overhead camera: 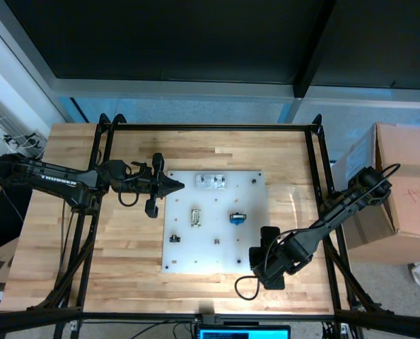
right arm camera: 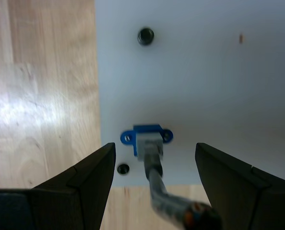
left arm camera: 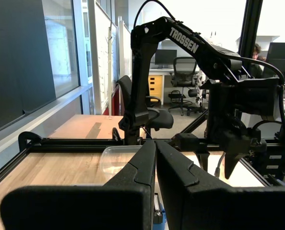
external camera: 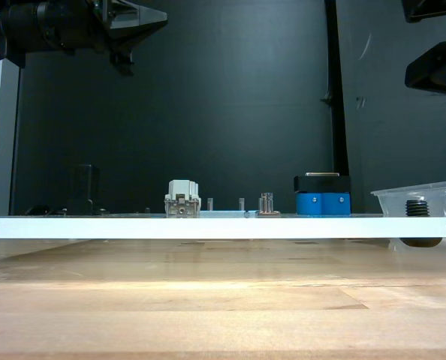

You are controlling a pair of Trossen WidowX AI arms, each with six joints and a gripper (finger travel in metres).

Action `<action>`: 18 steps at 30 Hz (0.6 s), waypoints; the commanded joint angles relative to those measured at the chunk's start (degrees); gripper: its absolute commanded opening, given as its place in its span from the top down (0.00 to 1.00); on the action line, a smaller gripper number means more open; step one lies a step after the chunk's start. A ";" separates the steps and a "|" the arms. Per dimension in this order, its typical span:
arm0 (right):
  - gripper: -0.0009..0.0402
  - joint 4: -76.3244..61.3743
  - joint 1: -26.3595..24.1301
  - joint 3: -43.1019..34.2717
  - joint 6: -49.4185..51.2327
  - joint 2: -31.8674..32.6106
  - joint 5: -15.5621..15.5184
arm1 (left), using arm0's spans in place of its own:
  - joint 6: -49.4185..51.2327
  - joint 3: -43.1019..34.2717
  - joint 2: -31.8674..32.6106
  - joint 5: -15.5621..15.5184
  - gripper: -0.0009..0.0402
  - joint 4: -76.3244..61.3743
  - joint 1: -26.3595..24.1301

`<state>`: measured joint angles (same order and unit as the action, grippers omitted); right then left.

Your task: Remove the RJ45 connector from the taskboard and place in the container

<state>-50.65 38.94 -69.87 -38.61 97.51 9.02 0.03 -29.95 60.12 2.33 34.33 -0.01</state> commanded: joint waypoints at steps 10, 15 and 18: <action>0.47 0.76 0.11 1.18 0.72 0.00 -0.02 | -0.02 0.00 0.00 0.00 0.98 0.00 0.02; 0.56 0.83 0.17 1.18 0.83 0.00 0.09 | -0.02 0.00 0.00 0.00 0.98 0.00 0.00; 0.61 0.90 0.20 1.18 1.03 -0.02 0.44 | -0.02 0.00 0.00 0.00 0.98 0.00 0.00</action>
<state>-49.82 39.13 -68.62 -37.67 97.56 9.34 0.01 -29.95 60.10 2.33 34.33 -0.01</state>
